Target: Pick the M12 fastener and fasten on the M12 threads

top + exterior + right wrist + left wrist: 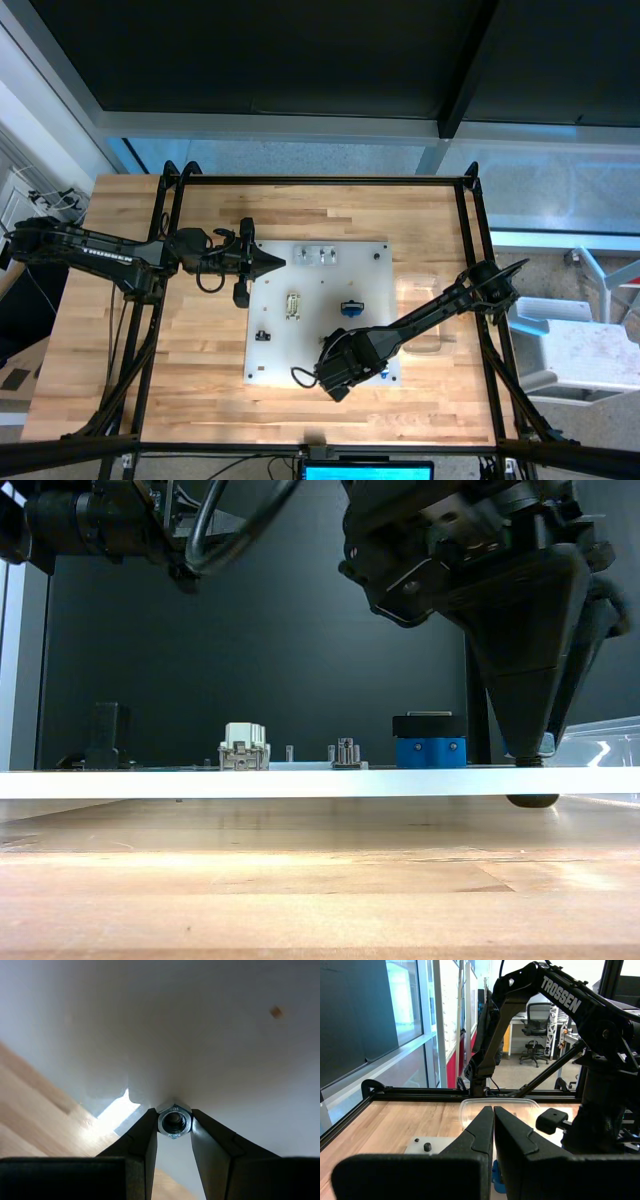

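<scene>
Right arm (430, 310) reaches in, right claw (174, 1121) pointing down at the white board's (280, 350) 6 o'clock edge. It is clamped on the silvery hex nut (174, 1123), dark hole showing. Left claw (270, 262), fingers together, hovers at 10 o'clock.

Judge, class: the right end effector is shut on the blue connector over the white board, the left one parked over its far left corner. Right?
Wrong: the right wrist view shows the right end effector shut on the silver nut, not the blue connector. It is over the white board; the left end effector over its far left corner.
</scene>
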Motion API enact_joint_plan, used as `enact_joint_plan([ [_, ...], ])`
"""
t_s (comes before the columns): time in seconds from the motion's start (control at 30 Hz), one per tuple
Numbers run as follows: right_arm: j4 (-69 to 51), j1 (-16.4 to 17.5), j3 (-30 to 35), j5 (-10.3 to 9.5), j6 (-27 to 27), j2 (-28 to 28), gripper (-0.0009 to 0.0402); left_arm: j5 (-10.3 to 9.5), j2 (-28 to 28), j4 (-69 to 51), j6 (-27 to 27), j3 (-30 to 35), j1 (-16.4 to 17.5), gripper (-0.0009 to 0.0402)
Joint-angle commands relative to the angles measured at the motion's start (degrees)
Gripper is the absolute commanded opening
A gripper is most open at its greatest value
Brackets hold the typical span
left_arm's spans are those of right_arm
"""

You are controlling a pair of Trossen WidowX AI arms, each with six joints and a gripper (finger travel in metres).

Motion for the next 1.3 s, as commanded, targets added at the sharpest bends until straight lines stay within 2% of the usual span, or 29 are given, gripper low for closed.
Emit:
enact_joint_plan([
  [0.03,0.17,0.02,0.02,0.15,7.21,-0.02,0.0016,0.0,0.0,0.0,0.0,0.0,0.02,0.0],
  [0.33,0.31,0.02,0.02,0.17,26.97,-0.02,0.0016,0.0,0.0,0.0,0.0,0.0,0.0,0.0],
  [0.63,0.33,0.02,0.02,0.17,43.47,-0.02,0.0016,0.0,0.0,0.02,0.0,0.0,0.0,0.0],
  [1.0,0.37,0.02,0.02,0.17,73.5,-0.02,0.0016,0.0,0.0,0.0,0.0,0.0,0.0,0.0],
  [1.13,0.35,0.02,0.02,0.17,80.41,-0.02,0.0016,0.0,0.0,0.02,0.0,0.0,0.0,0.0],
  [1.3,0.35,0.07,0.02,0.2,85.64,-0.02,0.0016,0.02,0.0,0.0,0.0,0.0,0.02,0.0],
])
